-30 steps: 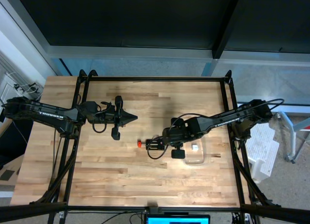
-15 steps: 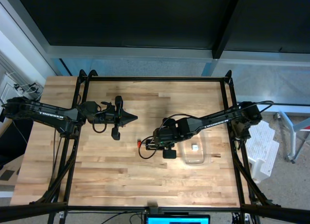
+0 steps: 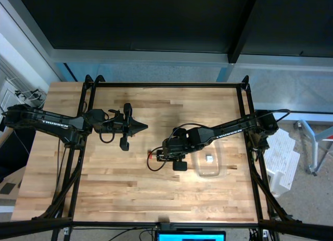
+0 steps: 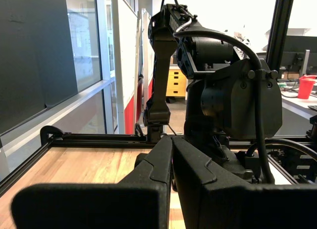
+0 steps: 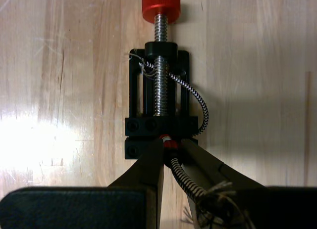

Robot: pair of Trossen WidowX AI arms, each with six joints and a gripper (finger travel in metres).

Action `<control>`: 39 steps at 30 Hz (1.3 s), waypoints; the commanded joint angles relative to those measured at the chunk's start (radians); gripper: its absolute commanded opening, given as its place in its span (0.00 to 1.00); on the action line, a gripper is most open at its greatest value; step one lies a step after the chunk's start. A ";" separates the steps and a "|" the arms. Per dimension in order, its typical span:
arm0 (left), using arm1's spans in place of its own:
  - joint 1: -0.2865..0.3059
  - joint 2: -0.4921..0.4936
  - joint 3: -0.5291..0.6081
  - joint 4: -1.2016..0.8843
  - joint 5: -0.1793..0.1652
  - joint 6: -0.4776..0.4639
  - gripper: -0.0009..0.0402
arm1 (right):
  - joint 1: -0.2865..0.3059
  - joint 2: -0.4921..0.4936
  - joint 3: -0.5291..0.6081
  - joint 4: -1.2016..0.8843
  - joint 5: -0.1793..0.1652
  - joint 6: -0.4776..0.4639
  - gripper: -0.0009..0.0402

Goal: Pick the RCA connector and install on taskboard

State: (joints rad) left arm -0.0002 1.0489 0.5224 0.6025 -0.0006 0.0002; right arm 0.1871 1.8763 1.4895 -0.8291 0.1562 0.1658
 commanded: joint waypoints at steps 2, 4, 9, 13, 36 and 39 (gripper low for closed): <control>0.000 0.000 0.000 0.000 0.000 0.000 0.02 | -0.001 0.000 -0.004 0.007 0.000 0.000 0.02; 0.000 0.000 0.000 0.000 0.000 0.000 0.02 | -0.002 0.000 -0.010 0.012 0.000 0.001 0.02; 0.000 0.000 0.000 0.000 0.000 0.000 0.02 | -0.003 0.000 -0.019 0.013 0.000 0.004 0.02; 0.000 0.000 0.000 0.000 0.000 0.000 0.02 | -0.003 0.000 -0.024 0.016 -0.005 0.005 0.02; 0.000 0.000 0.000 0.000 0.000 0.000 0.02 | -0.005 0.000 -0.063 0.072 -0.026 0.008 0.02; 0.000 0.000 0.000 0.000 0.000 0.000 0.02 | -0.006 0.000 -0.076 0.085 -0.026 0.008 0.02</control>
